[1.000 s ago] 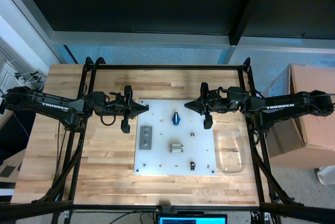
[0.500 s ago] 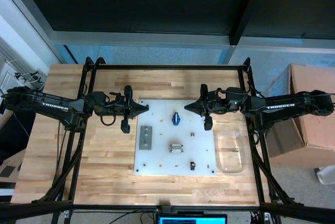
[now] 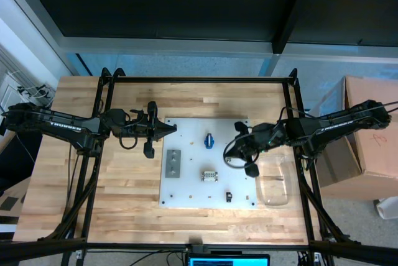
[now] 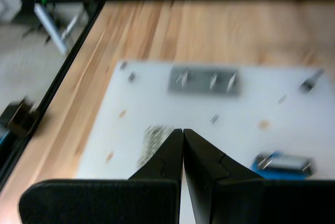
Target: Remove the HAN10E connector from the taskboard and place in the container
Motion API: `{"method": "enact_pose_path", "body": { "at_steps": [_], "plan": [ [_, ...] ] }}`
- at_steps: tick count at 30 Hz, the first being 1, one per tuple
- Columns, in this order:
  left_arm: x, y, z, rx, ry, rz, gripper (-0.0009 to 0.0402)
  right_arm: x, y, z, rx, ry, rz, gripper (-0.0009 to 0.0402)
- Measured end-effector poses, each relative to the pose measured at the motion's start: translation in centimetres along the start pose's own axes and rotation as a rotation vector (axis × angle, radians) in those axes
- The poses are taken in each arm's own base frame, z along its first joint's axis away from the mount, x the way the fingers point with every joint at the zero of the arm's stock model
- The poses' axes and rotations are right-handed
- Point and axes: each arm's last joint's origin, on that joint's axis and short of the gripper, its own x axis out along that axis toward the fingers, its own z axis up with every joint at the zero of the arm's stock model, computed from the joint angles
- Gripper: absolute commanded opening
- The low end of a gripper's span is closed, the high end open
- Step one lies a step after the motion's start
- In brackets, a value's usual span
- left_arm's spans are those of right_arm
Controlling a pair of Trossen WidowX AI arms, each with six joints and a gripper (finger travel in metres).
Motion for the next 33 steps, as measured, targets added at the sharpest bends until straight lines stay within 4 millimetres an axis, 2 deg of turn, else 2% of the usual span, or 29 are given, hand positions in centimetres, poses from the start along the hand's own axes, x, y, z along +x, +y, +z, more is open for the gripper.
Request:
{"method": "enact_pose_path", "body": {
  "at_steps": [8, 18, 25, 29, 33],
  "plan": [
    [0.0, 0.0, 0.0, 0.000, 0.001, 0.000, 0.0000, 1.6, 2.1, 1.1, 0.018, 0.258, -0.085, 0.0000],
    [0.0, 0.0, 0.0, 0.000, 0.000, 0.000, 0.0000, 4.4, 3.0, 1.8, 0.071, 0.392, -0.116, 0.0000],
    [0.0, 0.0, 0.0, 0.000, 0.000, 0.000, 0.0000, 6.0, 3.7, 3.9, 0.064, 0.575, -0.167, 0.0002],
    [0.0, 0.0, 0.0, 0.000, 0.000, 0.000, 0.0000, 7.4, 4.2, 5.2, 0.057, 0.630, -0.177, 0.0025],
    [0.0, 0.0, 0.0, 0.000, 0.000, 0.000, 0.0000, 9.0, 4.5, 6.1, 0.056, 0.657, -0.181, 0.0070]
  ]
}}
